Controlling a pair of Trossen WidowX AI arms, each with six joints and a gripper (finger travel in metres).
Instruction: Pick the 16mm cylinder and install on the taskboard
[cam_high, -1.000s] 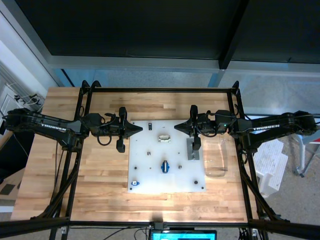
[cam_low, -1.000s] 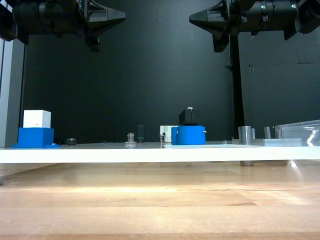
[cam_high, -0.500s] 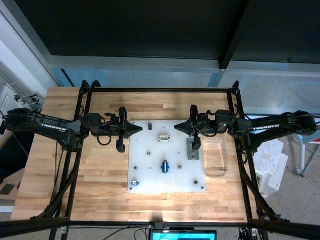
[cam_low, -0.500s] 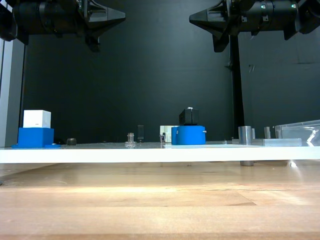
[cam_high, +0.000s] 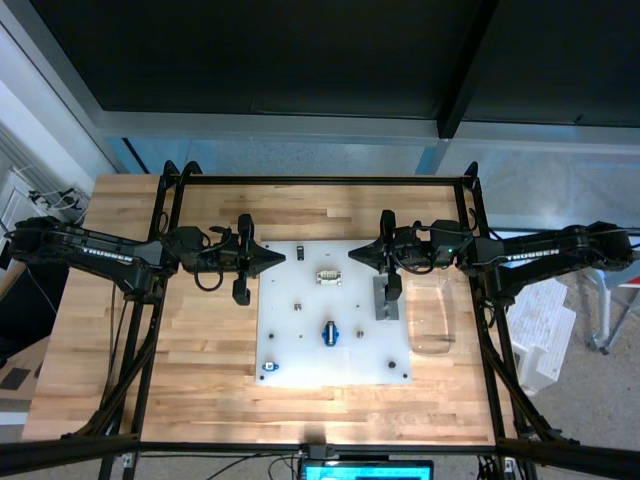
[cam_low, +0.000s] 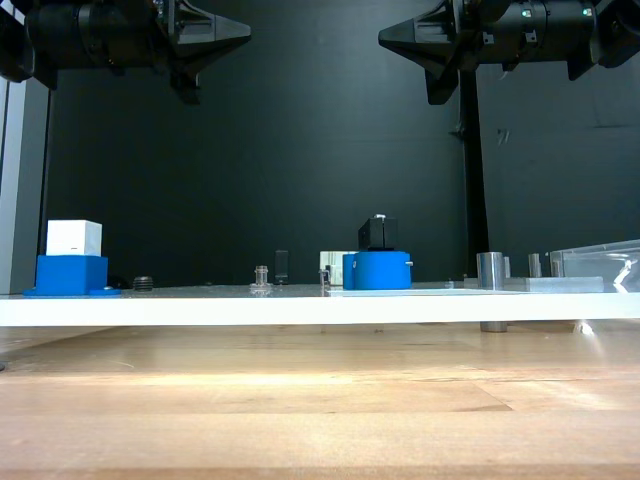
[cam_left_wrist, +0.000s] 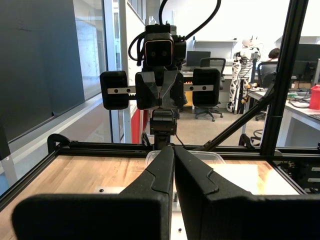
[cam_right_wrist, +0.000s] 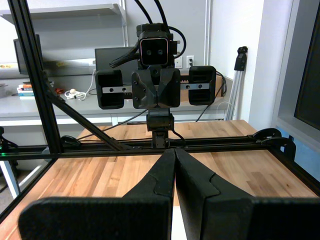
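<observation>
The white taskboard lies at the table's middle and shows as a pale slab in the low view. A small grey peg that looks like the 16mm cylinder stands upright on it, just right of the blue part; from the side this cylinder rises from the board. My left gripper hovers shut over the board's far left edge, high above it. Opposite it, my right gripper hangs shut, also high. Neither holds anything. In each wrist view the fingers meet.
A tall grey block and a metal connector stand on the board's far half. A blue base with a white cube sits at its near left corner. A clear plastic tray lies just right of the board. A black frame rings the table.
</observation>
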